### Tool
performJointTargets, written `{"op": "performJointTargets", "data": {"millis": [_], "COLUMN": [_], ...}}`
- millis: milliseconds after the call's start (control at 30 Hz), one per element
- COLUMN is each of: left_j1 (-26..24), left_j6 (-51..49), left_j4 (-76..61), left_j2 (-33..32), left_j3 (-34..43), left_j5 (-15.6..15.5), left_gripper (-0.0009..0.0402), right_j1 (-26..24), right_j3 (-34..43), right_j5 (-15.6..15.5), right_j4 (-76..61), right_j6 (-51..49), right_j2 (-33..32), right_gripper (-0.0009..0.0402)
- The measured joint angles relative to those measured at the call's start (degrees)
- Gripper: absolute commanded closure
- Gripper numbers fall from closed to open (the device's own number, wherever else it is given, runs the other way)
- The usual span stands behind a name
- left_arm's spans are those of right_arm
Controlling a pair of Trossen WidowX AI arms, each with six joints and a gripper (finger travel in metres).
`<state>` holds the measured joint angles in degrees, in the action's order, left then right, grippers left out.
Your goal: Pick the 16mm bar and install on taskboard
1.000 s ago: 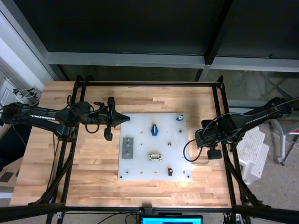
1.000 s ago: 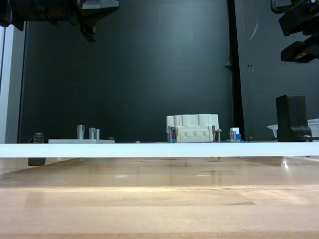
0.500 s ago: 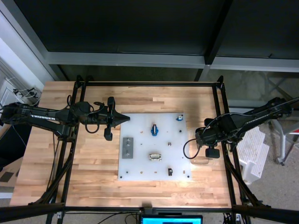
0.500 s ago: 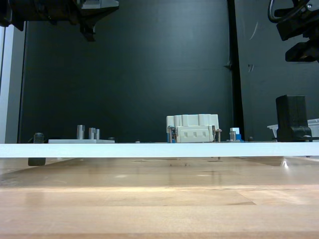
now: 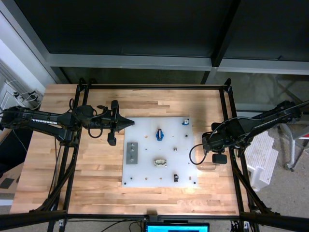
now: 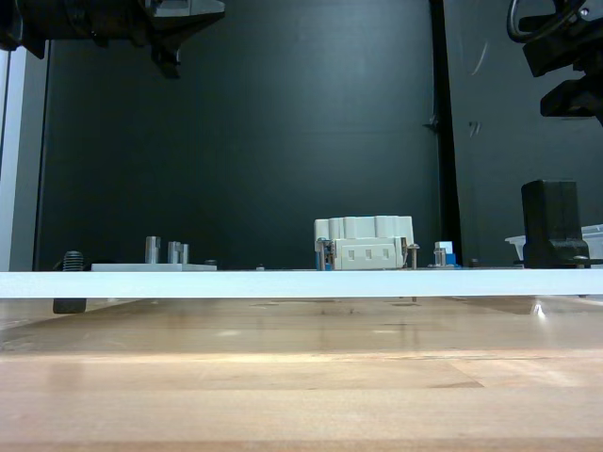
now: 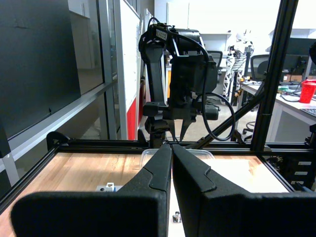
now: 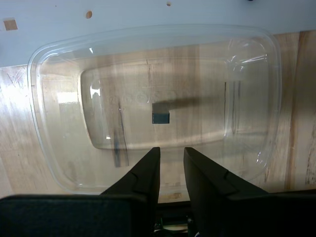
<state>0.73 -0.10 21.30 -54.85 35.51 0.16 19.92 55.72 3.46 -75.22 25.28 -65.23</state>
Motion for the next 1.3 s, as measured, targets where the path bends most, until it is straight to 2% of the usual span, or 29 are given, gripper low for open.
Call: {"op": "performJointTargets", "data": {"millis": [267, 433, 800, 1300], "left_j1": [0.0, 0.0, 0.0, 0.0], "left_j6": [0.0, 0.0, 0.0, 0.0], "left_j4": [0.0, 0.0, 0.0, 0.0], "left_j2": [0.0, 0.0, 0.0, 0.0], "left_j3": [0.0, 0.0, 0.0, 0.0], "left_j5": [0.0, 0.0, 0.0, 0.0], "left_gripper": [0.0393, 0.0393, 0.0393, 0.0393], "right_j1": [0.0, 0.0, 0.0, 0.2], "right_j3": [0.0, 0.0, -0.4, -7.2], "right_j5": [0.0, 0.0, 0.0, 0.0], "right_j4": [0.1, 0.3, 0.7, 9.4], "right_j6": [0.4, 0.4, 0.4, 0.8], "right_j2": [0.0, 0.0, 0.0, -1.6], "right_gripper": [0.021, 0.0175, 0.018, 0.0181]}}
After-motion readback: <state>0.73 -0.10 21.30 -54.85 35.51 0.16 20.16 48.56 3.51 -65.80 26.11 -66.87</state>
